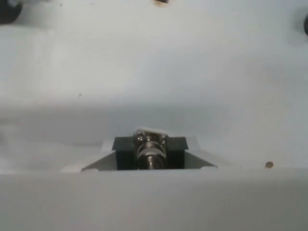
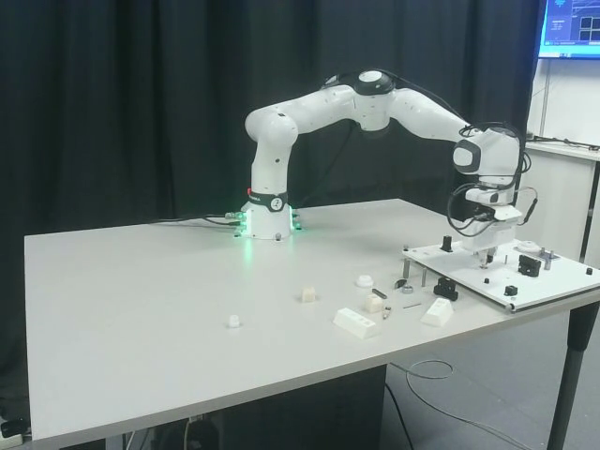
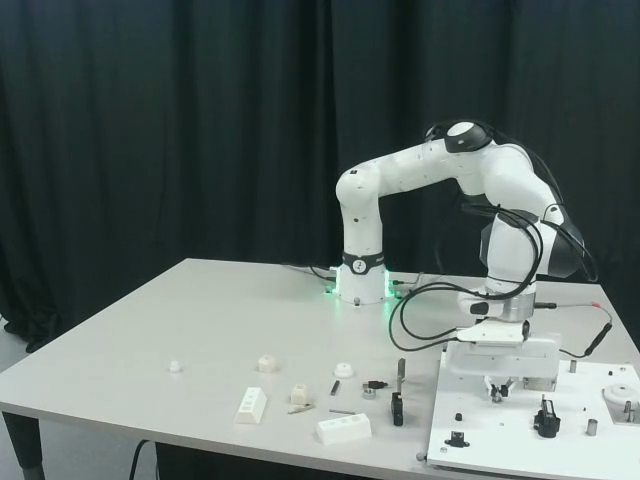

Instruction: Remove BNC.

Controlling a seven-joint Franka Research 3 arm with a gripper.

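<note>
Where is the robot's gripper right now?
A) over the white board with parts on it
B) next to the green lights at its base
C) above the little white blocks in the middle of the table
A: the gripper hangs low over the white board, far from the base.

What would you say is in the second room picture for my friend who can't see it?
A white robot arm bends over a white board at the table's edge, its gripper low above the board. Small white and black parts lie scattered on the grey table, with black curtains behind.
</note>
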